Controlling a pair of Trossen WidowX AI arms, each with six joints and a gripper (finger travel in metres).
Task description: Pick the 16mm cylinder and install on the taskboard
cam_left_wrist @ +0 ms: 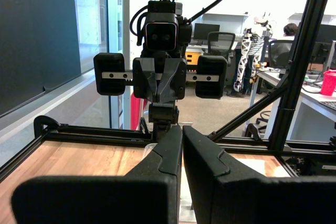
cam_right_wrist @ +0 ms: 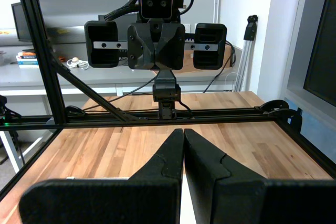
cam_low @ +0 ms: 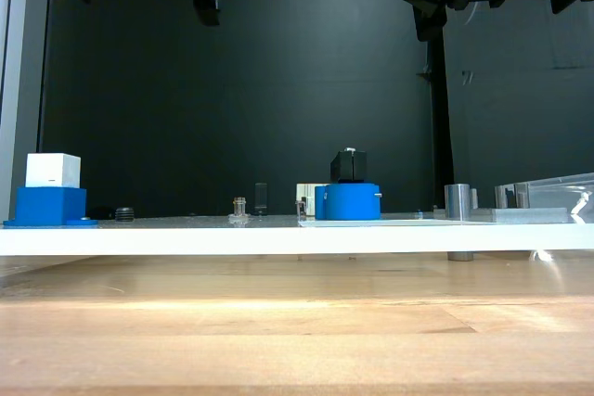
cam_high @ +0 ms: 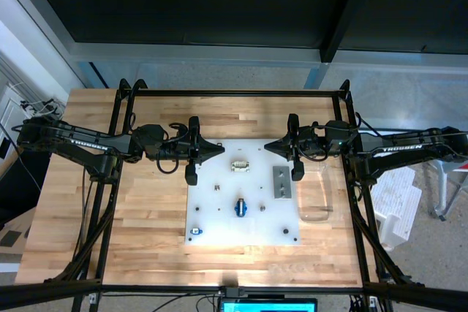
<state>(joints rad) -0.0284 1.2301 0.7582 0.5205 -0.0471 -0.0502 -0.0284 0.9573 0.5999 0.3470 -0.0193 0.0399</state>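
The 16mm cylinder [cam_high: 263,208] stands upright on the taskboard [cam_high: 219,217], between the central blue fitting [cam_high: 240,207] and the grey block [cam_high: 282,181]. The left gripper [cam_high: 219,149] and right gripper [cam_high: 268,146] hang high over the board's far edge, tips facing each other. Each has its fingers pressed together, holding and touching nothing. The board carries one cylinder, one block, one beige connector [cam_high: 240,166] and two blue fittings. One clear tray [cam_high: 325,213] lies on the counter [cam_high: 146,210] beside it.
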